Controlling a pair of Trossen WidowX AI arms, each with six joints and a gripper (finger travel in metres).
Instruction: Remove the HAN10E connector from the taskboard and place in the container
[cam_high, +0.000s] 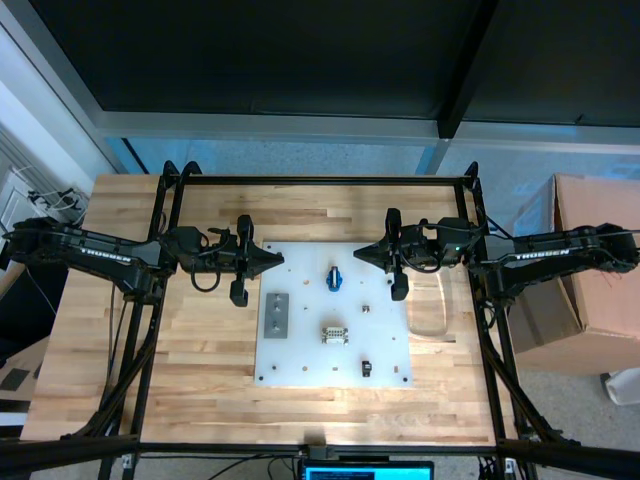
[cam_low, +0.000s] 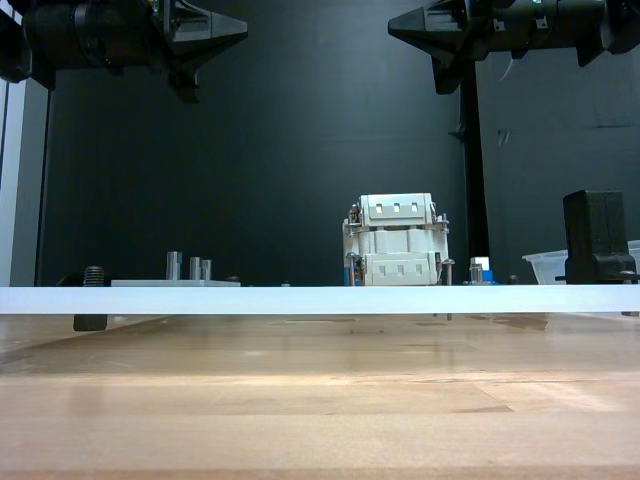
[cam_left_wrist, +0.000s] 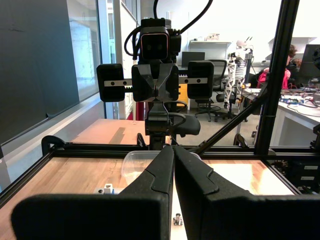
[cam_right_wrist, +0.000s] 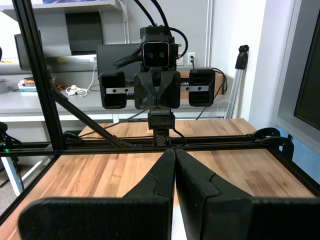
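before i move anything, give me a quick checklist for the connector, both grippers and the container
1. Connector in its seat on the board: ok, upright, nothing holding it.
2. Left gripper clear of the connector: ok, high above the board's far left edge.
3. Right gripper clear of the connector: ok, high above the board's far side, right of the middle.
4. Fingers open for a grasp: not ok, both grippers are shut and hold nothing.
5. Container in place: ok, it sits on the table just right of the board.
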